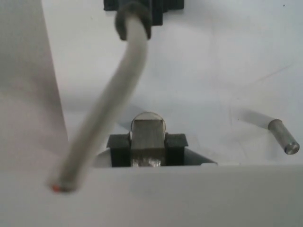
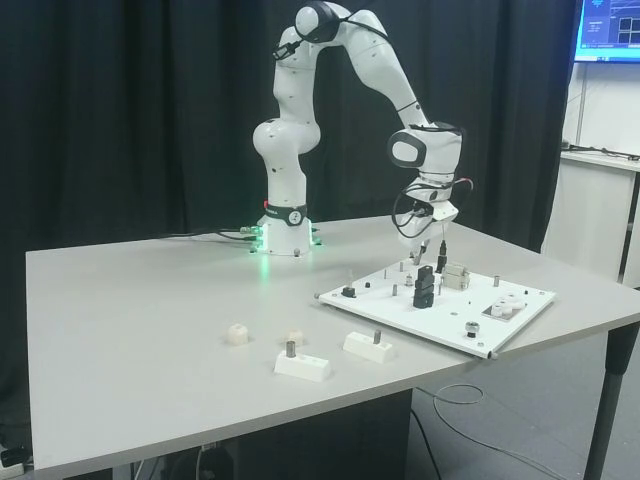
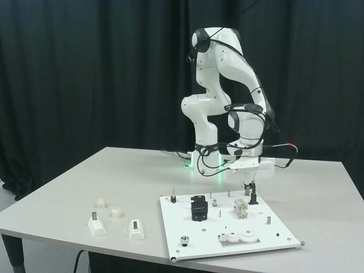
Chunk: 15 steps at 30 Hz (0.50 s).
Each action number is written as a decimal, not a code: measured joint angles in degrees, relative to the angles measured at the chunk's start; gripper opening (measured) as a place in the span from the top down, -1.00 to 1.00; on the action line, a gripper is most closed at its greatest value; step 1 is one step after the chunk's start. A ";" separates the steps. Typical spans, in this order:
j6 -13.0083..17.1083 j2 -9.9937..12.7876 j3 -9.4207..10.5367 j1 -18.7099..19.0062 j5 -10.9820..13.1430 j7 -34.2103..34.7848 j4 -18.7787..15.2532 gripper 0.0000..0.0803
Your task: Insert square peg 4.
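The square peg (image 1: 147, 142) is sitting between my two black fingertips (image 1: 119, 149), a short metal bar with flat, dull sides and a squared end, and my gripper (image 1: 147, 150) is closing narrowly on it. In the room views I am holding it just above the far part of the white board (image 2: 520, 322), near the board's back edge. The board is lying flat on the grey table (image 2: 150, 310), a smooth thin plate carrying small upright pins, a black block (image 2: 425, 285) and white round pieces (image 3: 239, 237). In the wrist view, a smooth metal pin (image 1: 284, 137) with a rounded tip is standing on the board near the peg, and a grey cable (image 1: 106, 106) is curving across in front of the camera. Off the board, small white blocks (image 2: 302, 364) are resting on the table, well apart from my gripper.
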 joint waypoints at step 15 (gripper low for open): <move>-2.60 -0.15 0.09 0.00 0.00 0.00 0.13 0.62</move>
